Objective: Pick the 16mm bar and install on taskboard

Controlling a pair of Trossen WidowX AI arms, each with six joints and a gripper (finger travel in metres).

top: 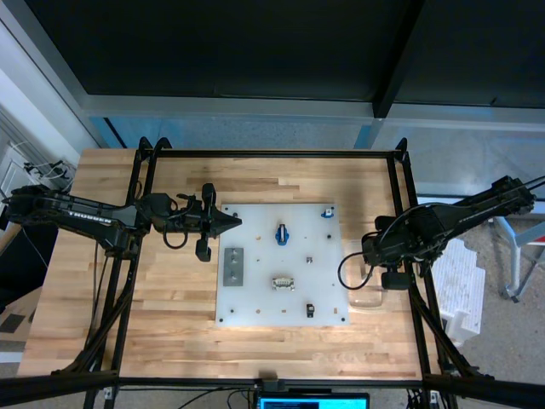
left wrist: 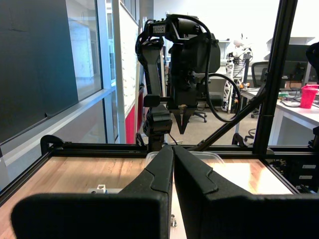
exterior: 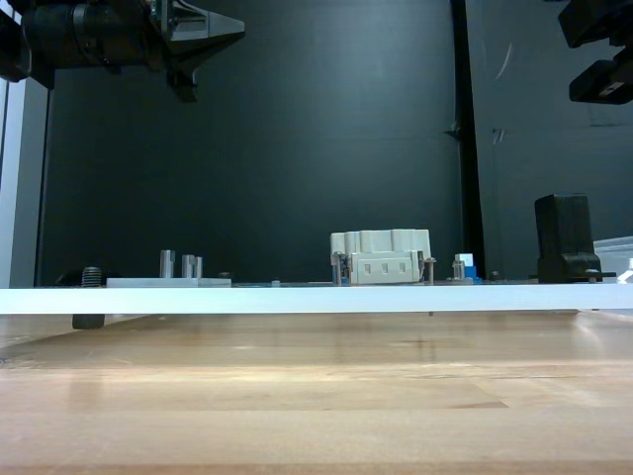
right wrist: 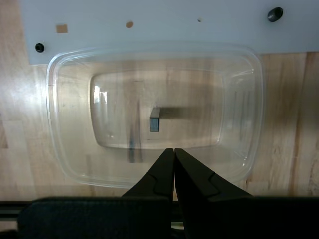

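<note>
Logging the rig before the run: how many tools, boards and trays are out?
Tools: 2, both shut: left tool high over the left edge of the taskboard, right tool above the clear tray.
Taskboard: 1
Clear tray: 1
Total: 4

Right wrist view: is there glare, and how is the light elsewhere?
Right wrist view: white glare on the clear tray, a shadow beside the small grey bar; the shut right tool above the tray is a black shape. Left wrist view: bright background; the shut left tool, over the board's left edge, looks dark. Low view: black backdrop, near tabletop blurred.
</note>
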